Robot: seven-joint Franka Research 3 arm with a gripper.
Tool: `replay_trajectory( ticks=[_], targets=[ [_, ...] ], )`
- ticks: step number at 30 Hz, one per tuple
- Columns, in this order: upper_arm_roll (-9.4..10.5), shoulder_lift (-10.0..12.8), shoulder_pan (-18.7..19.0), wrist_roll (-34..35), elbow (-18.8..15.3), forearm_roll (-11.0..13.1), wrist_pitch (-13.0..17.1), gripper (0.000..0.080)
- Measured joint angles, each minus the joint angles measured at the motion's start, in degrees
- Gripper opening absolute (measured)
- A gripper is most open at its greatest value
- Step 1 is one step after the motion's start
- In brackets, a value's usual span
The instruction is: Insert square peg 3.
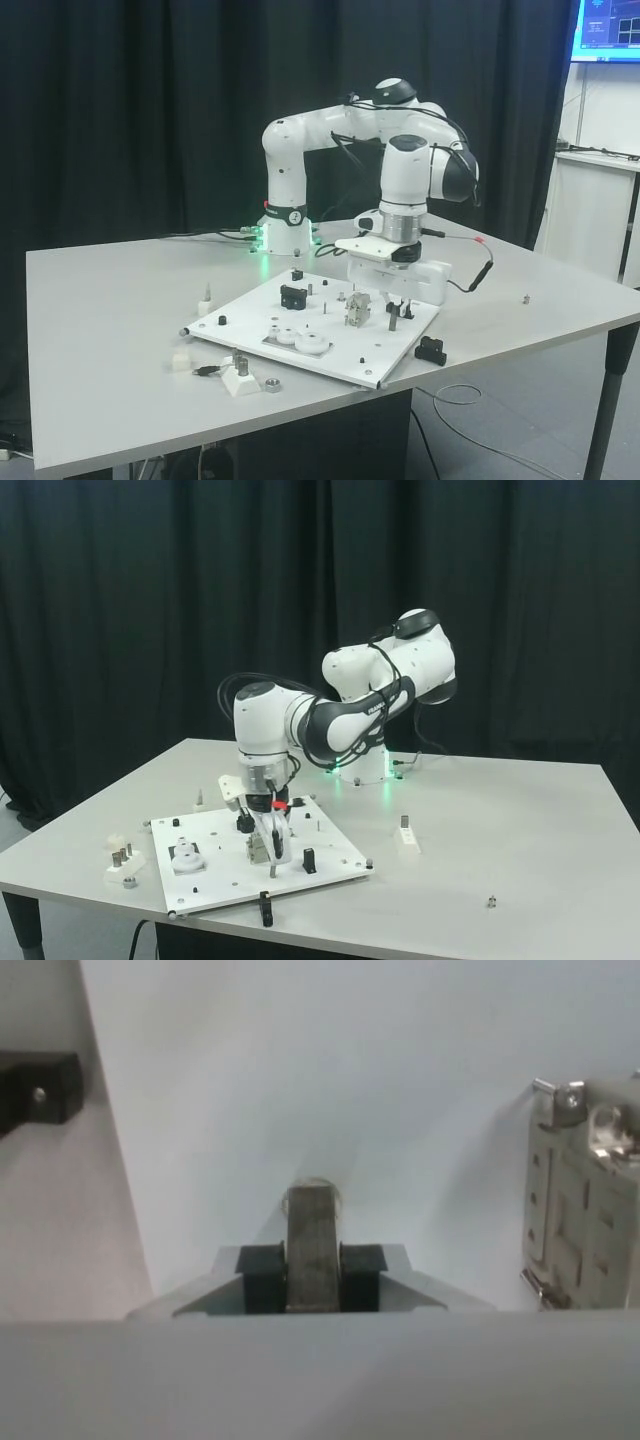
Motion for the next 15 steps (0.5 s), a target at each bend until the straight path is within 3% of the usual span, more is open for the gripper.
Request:
replay_trajectory(
  ticks=[15],
  targets=[
    [-0.07,0.0,0.4,-0.3,-0.1,-0.7,-0.3,0.011]
  ],
)
